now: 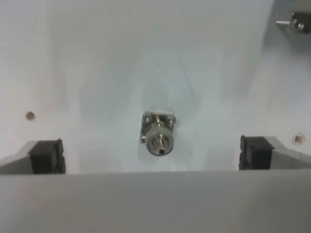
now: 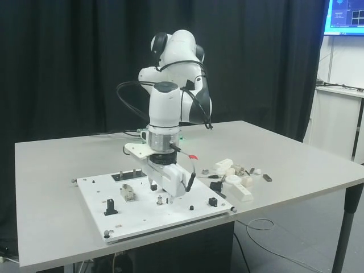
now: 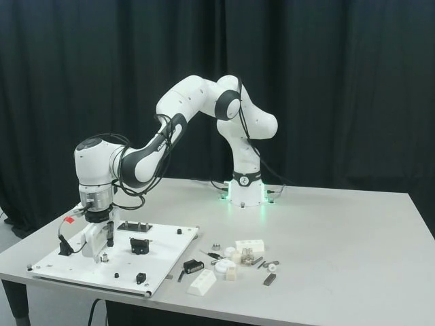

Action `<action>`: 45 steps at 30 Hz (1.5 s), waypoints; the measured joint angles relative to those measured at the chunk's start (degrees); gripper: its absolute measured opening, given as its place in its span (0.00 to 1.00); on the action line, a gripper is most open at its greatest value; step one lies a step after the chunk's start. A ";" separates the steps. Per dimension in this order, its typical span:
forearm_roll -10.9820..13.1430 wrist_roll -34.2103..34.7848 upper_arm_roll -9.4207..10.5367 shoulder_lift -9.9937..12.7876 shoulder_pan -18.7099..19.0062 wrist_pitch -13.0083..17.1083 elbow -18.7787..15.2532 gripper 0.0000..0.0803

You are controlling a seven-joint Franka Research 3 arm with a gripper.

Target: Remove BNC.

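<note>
The BNC connector (image 1: 160, 136) is a small metal socket on a square flange, standing upright on the white board (image 1: 97, 73). My gripper (image 1: 150, 154) hangs straight above it, open, with one black pad (image 1: 47, 156) on each side and nothing between them. In the first room view the connector (image 2: 161, 199) sits near the board's front middle, just under the gripper (image 2: 158, 189). In the second room view the gripper (image 3: 102, 250) points down over the board (image 3: 68, 270), and the connector (image 3: 103, 258) is barely visible below it.
Other fittings stand on the board: a black block (image 2: 110, 207), a grey block (image 2: 128, 193), a small black part (image 2: 212, 201) and a metal part (image 1: 294, 23). Several loose white and black pieces (image 2: 236, 177) lie on the grey table (image 2: 296, 153) beside the board.
</note>
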 joint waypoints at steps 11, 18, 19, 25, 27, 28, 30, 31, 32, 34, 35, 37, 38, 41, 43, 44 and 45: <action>0.05 0.00 -0.01 -1.96 0.88 3.33 -4.40 1.00; 0.05 -0.65 -0.01 -4.39 1.21 7.21 -8.89 1.00; 0.05 -0.98 -0.01 -4.74 1.29 7.88 -9.53 1.00; 0.05 -2.13 0.04 -6.22 1.92 11.02 -12.66 1.00; 0.05 -2.80 0.06 -6.38 2.16 11.80 -13.33 1.00; 0.05 -3.29 0.06 -6.39 2.28 12.15 -13.58 1.00; 0.05 -4.05 0.10 -6.38 2.46 12.71 -14.00 1.00; 0.05 -4.24 0.15 -6.38 2.53 13.05 -14.22 1.00; 0.05 -4.33 0.21 -6.38 2.56 13.38 -14.43 1.00; 0.05 -4.48 0.34 -6.33 2.55 13.98 -14.73 1.00; 0.05 -4.62 0.39 -6.29 2.55 14.25 -14.83 1.00; 0.05 -4.92 0.41 -6.21 2.54 14.59 -14.98 1.00; 0.05 -5.00 0.41 -6.17 2.52 14.76 -15.03 1.00; 0.05 -5.23 0.40 -6.05 2.42 15.33 -15.10 1.00; 0.05 -5.35 0.39 -5.99 2.33 15.61 -15.11 1.00; 0.05 -5.39 0.37 -5.97 2.28 15.74 -15.11 1.00; 0.05 -5.43 0.36 -5.97 2.23 15.87 -15.11 1.00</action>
